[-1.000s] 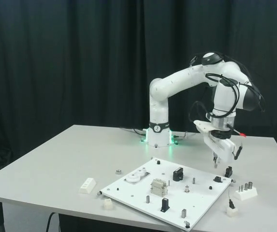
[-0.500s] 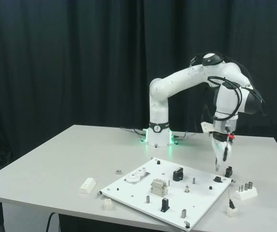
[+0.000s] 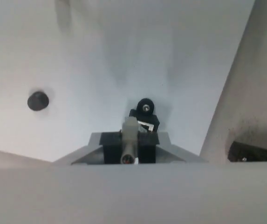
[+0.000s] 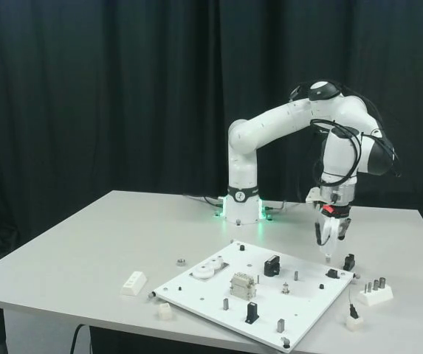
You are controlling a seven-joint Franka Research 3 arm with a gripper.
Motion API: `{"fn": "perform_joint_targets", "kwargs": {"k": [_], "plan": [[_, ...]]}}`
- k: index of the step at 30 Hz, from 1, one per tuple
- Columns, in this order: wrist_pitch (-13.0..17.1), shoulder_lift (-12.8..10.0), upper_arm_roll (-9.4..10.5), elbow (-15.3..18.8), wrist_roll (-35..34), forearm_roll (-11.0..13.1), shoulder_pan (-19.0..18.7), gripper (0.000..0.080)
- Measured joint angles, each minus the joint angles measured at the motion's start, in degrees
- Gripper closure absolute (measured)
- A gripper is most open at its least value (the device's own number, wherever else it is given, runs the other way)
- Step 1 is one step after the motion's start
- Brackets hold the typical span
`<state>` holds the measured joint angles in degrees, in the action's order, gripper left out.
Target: Insert Ethernet.
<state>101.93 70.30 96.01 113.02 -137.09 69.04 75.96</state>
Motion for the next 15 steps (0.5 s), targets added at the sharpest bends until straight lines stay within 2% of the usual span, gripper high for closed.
{"fn": "perform_joint_targets", "kwargs": {"k": [15], "plan": [[-0.7,0.0,-0.28,1.1,-1.4,2.8,-0.2,0.0736]]}}
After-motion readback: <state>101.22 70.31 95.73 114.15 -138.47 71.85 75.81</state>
